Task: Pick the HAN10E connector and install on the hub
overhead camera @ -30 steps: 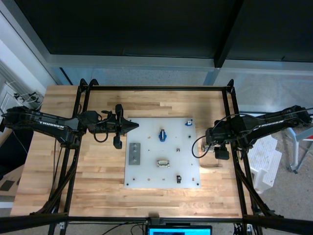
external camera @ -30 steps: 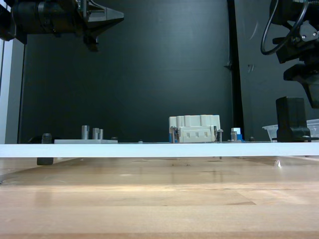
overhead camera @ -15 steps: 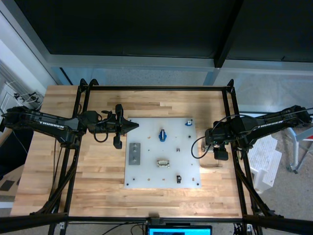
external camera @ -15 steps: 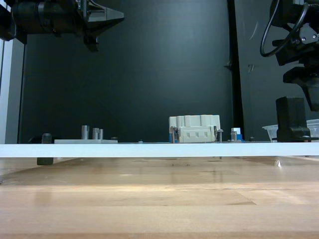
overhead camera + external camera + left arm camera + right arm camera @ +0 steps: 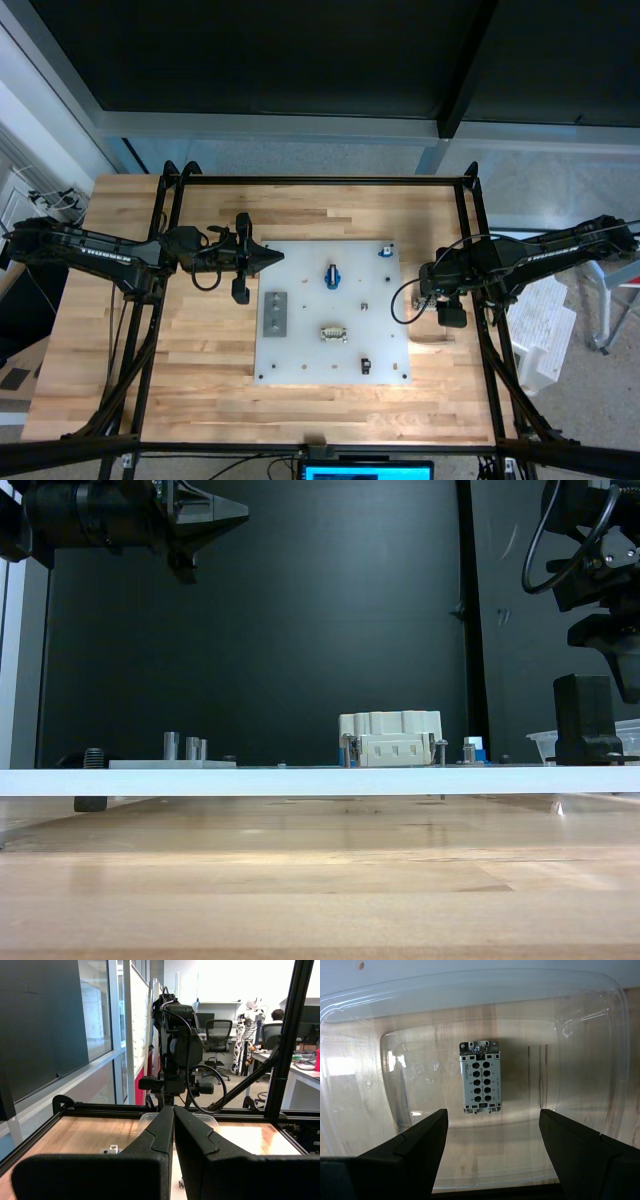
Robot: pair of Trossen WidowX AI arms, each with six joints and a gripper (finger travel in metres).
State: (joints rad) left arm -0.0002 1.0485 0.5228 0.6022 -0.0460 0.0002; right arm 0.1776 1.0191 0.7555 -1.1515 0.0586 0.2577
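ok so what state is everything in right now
connector: lying flat in the tray, holes up, ungripped
tray: holds only the connector
hub: fixed on the board, no claw near
left claw: shut, raised by the board's left edge
right claw: open, over the connector

One camera looks down on the white board [image 5: 330, 310] from above its near side; another views it level, from low down. The camera on the left gripper [image 5: 173, 1110] faces across the board from its left side; that on the right gripper [image 5: 492, 1112] peers closely into a clear tray [image 5: 600, 1020] beside the board.
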